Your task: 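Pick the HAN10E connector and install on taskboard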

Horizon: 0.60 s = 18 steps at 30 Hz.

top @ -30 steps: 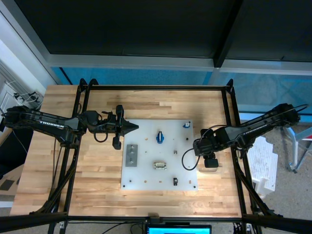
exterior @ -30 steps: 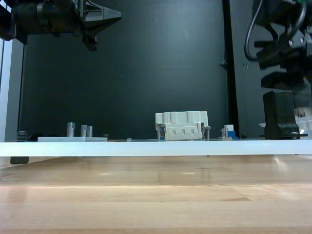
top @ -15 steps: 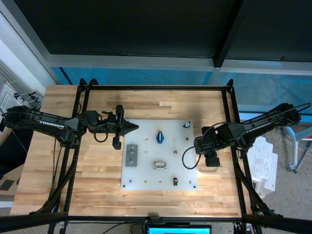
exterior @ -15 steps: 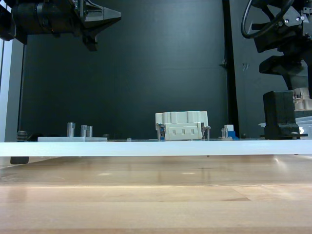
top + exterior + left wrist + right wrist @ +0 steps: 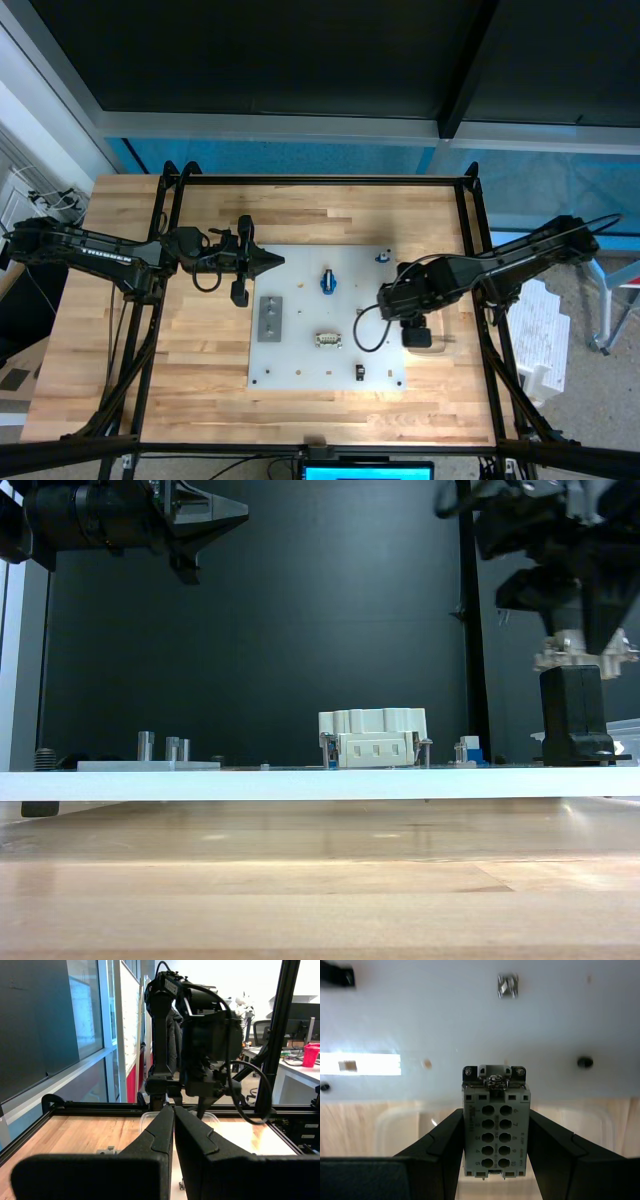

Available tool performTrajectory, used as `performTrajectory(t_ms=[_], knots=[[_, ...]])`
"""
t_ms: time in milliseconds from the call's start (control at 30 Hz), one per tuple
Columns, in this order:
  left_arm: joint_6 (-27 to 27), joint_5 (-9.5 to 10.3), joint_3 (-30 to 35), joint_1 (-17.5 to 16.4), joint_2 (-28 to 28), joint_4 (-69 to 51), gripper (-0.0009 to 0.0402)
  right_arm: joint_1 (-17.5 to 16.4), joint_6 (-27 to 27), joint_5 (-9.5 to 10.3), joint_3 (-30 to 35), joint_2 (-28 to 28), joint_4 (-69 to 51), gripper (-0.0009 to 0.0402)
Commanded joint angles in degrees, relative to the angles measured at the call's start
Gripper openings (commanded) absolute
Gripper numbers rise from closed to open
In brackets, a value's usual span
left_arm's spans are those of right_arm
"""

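Fingers (image 5: 442,1137) of right gripper (image 5: 413,334): clamping the HAN10E connector (image 5: 495,1120). Table (image 5: 150,380): carrying the taskboard (image 5: 300,358). Right gripper: hovering over its right edge. Left gripper (image 5: 274,262): hanging at far-left corner, fingers together. Connector: riding aloft; pick apparently done, installing pending.

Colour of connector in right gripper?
Beige-grey HAN10E connector, best in right wrist view; right gripper above taskboard edge, left gripper parked.

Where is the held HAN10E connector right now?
The HAN10E connector is clamped in the right gripper, over the taskboard's right edge in the high view; the left gripper hangs shut above the board's far-left corner.
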<state>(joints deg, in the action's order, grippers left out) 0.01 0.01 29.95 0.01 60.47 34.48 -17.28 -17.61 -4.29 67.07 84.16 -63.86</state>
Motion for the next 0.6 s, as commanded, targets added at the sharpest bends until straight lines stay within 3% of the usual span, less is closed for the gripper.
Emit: performTrajectory(t_ms=[33,600], knots=[[-0.02,0.00,0.00,0.00,0.02,0.02,0.0001,0.00,-0.92,-0.09,4.35,4.04,-0.04,0.0029],[-0.02,0.00,0.00,0.00,0.02,0.02,0.0001,-0.42,-2.58,-0.24,24.20,22.05,-1.14,0.0029]])
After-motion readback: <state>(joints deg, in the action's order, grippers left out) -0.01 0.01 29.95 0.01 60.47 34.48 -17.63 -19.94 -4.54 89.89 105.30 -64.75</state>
